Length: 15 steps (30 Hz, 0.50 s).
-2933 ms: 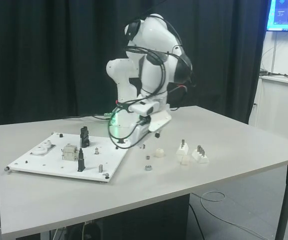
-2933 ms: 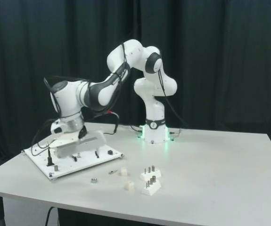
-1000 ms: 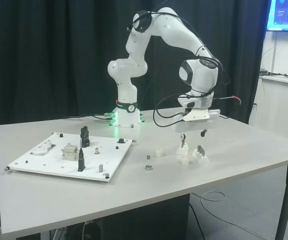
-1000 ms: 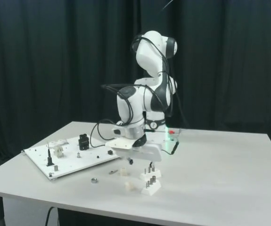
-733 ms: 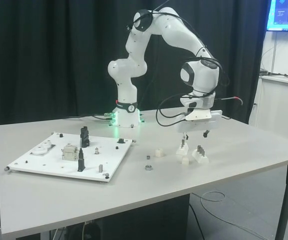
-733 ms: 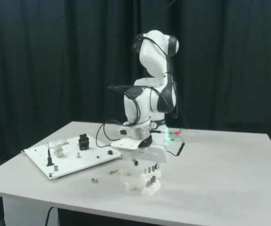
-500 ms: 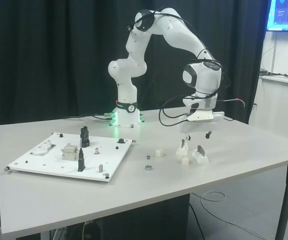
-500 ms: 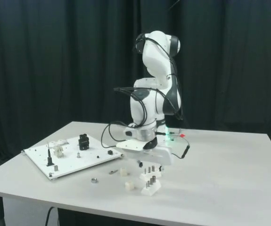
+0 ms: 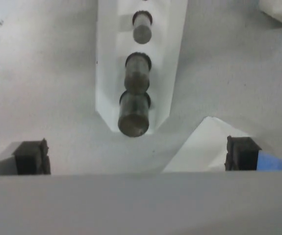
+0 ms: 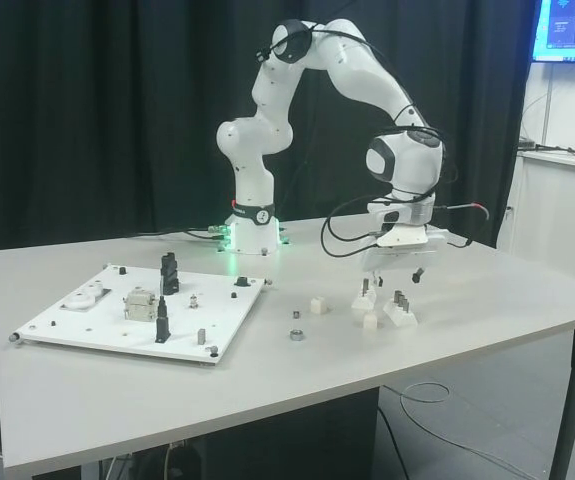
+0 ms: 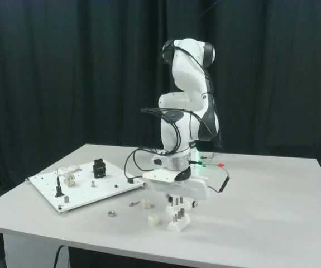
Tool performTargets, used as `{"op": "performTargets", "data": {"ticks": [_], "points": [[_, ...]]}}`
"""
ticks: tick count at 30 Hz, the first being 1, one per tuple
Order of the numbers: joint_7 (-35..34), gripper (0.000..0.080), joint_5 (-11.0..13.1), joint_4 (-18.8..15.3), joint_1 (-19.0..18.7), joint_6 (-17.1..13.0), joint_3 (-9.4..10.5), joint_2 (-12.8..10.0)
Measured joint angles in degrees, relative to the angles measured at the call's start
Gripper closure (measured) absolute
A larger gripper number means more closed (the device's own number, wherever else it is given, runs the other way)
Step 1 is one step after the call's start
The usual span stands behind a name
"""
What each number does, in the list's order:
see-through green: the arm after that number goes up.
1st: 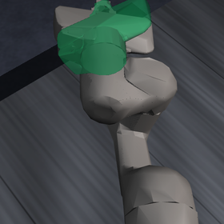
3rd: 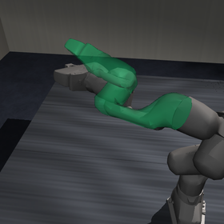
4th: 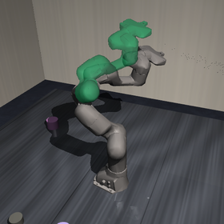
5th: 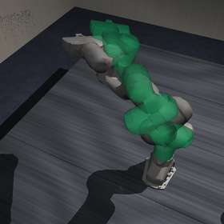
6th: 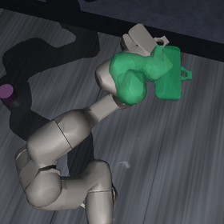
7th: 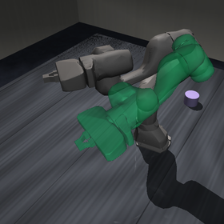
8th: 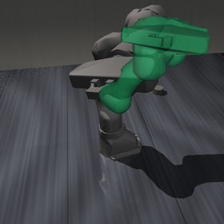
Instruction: Pick round peg 4.
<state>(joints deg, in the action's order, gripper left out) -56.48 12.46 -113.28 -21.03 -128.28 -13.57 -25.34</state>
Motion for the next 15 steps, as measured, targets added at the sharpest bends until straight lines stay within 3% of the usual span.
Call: {"op": "performTargets", "data": {"ticks": [15], "points": [[-0.7,0.0003,0.0,-0.9,0.0,-3.8,0.09,-1.3]]}}
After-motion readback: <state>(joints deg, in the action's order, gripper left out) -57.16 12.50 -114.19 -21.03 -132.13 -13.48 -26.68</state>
